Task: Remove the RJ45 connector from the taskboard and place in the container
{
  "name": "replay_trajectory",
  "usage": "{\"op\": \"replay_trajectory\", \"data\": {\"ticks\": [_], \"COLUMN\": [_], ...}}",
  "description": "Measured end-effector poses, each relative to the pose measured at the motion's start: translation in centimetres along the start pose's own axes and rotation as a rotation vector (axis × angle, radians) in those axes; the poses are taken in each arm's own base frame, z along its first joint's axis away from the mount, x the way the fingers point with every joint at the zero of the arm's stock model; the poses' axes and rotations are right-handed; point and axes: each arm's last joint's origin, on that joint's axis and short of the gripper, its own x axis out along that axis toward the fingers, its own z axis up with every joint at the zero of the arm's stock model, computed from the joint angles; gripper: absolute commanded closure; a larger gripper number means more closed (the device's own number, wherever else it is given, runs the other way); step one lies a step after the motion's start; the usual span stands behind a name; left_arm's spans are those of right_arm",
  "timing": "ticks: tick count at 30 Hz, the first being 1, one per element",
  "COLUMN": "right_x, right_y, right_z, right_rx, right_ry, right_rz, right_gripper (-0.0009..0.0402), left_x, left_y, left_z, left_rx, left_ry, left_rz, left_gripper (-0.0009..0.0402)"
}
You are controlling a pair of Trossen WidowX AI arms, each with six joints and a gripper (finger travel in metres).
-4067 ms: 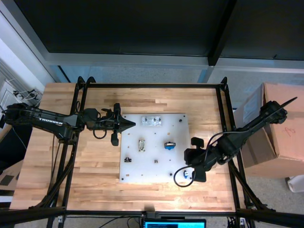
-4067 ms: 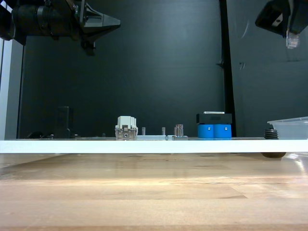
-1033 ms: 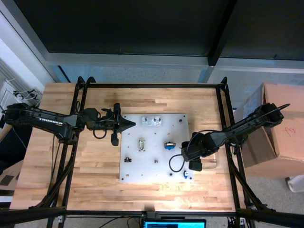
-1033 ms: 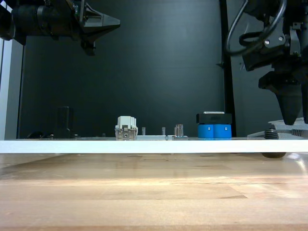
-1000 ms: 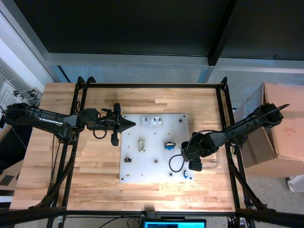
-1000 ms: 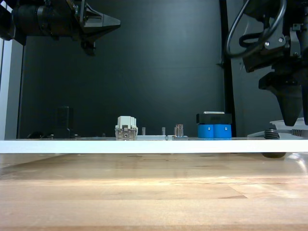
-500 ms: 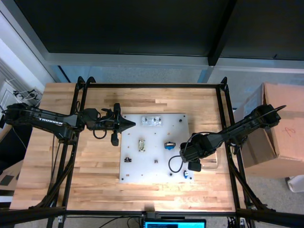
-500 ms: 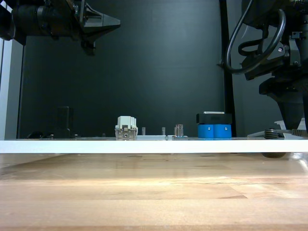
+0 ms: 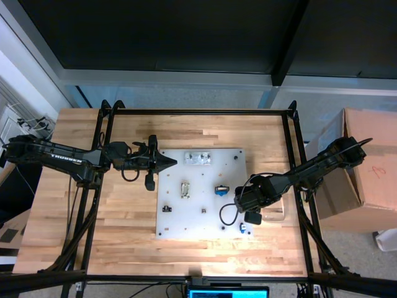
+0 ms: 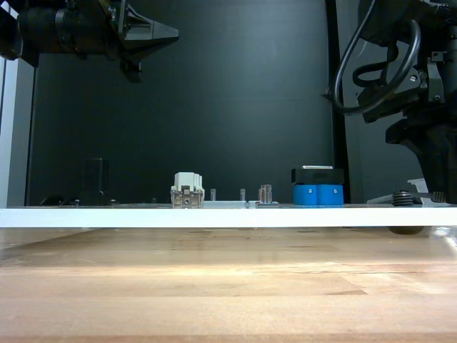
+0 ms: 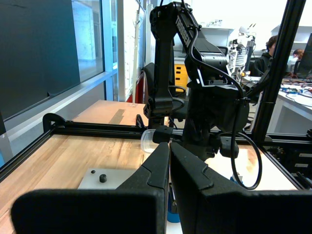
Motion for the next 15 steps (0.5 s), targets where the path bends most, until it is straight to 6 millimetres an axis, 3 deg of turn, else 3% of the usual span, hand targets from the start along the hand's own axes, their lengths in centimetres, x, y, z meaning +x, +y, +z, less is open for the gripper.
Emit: {"op": "replay_trajectory", "data": {"ticks": [8, 15], "right_x": [0.01, -0.23], "right_y": [0.00, -0.02], "right_z": [0.04, 0.05], "right_rx": [0.006, 0.011], "right_ry": [-0.004, -0.015], "right_rz": [0.001, 0.009], "right_gripper": [0.0396, 0.0395], "left_x": [0.00, 0.00], "left_y": [0.00, 0.00], "left_z": [-0.01, -0.01], "left_rx": [0.000, 0.000], "left_ry": [0.000, 0.000], "left_rz": [0.000, 0.000], "left_gripper": [0.0393, 0.0393]}}
